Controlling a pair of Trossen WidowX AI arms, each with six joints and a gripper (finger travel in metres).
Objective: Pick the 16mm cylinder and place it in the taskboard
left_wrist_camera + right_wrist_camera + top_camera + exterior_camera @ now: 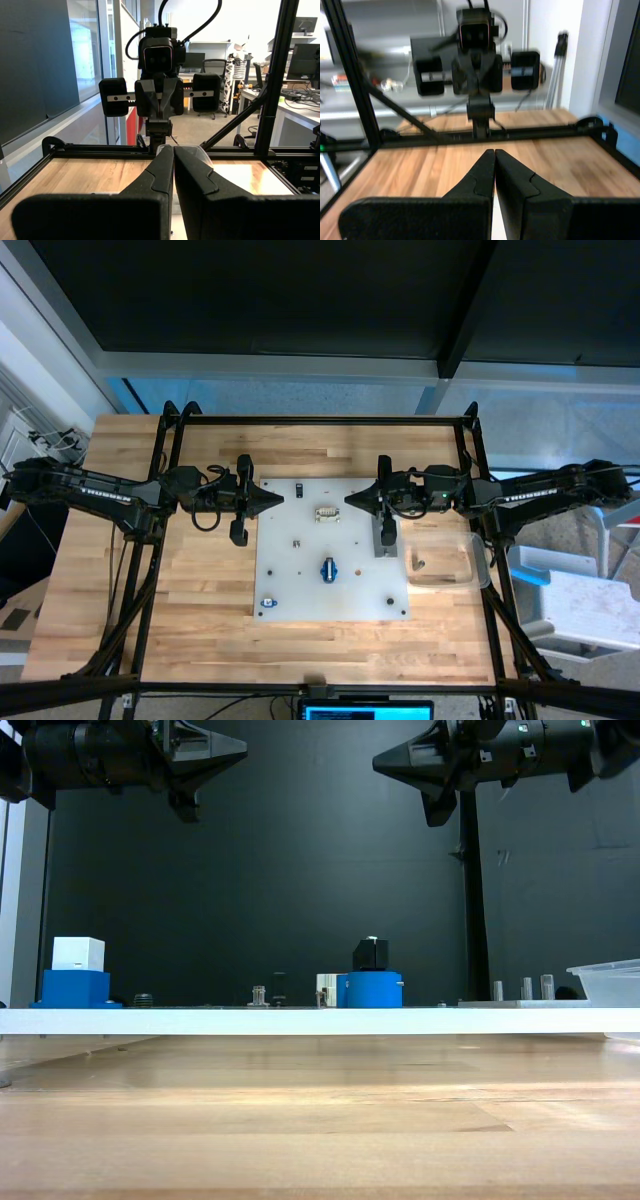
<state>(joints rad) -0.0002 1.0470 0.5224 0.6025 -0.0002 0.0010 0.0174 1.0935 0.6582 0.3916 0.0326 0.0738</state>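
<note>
A lit screen sits at the near edge of the wooden table. Beyond it the taskboard lies flat, mid-table, carrying a blue fitting and a grey block. A clear tray lies just right of the board. Inside it is a dark speck, the 16mm cylinder, too small to tell which way its long axis points. The left gripper and the right gripper hover over the board's far part, tips facing each other and apart.

In the low view both grippers hang high above the board.

In the left wrist view, the fingers are pressed together and hold nothing.

In the right wrist view, the fingers are likewise together and empty.
</note>
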